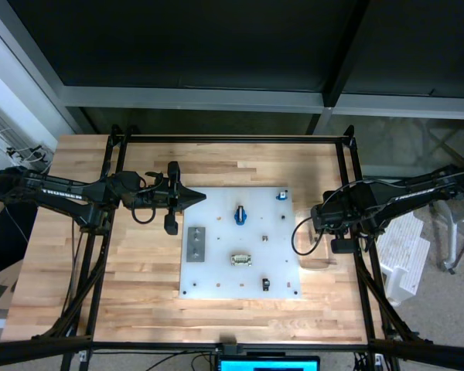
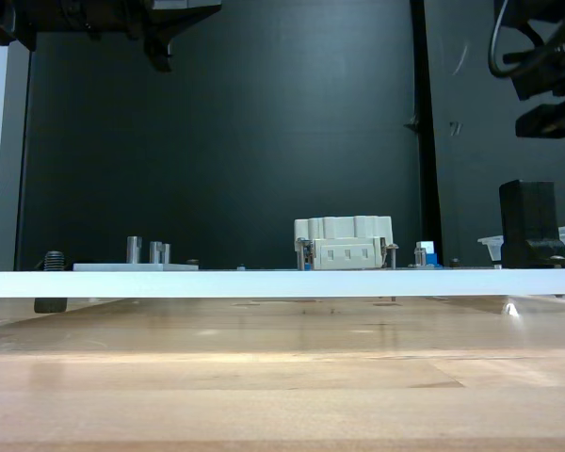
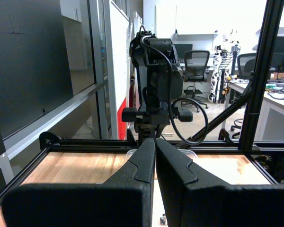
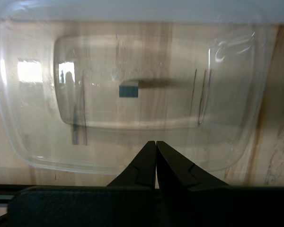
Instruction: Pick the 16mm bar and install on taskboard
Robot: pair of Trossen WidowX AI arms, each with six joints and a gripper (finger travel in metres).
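A small grey bar [image 4: 128, 90] lies free on the floor of a clear plastic tray [image 4: 33, 151], throwing a long shadow; it is clear of the white taskboard [image 1: 216, 270]. My right gripper [image 4: 155, 143] hangs above the tray's near wall, shut with nothing between its fingers. In the high view the right gripper [image 1: 323, 220] is just off the board's right edge, over the tray [image 1: 315, 259]. My left gripper [image 1: 203, 198] hovers level over the board's far left corner, pointing right. It is shut and holds nothing, as the left wrist view [image 3: 155, 140] shows.
The board carries a grey block with pegs [image 1: 196, 242], a blue knob [image 1: 240, 215], a beige connector [image 2: 344, 243] and a black block [image 2: 530, 224]. A black frame [image 1: 112, 232] runs along the table's edges. White papers [image 1: 406, 255] lie at the right.
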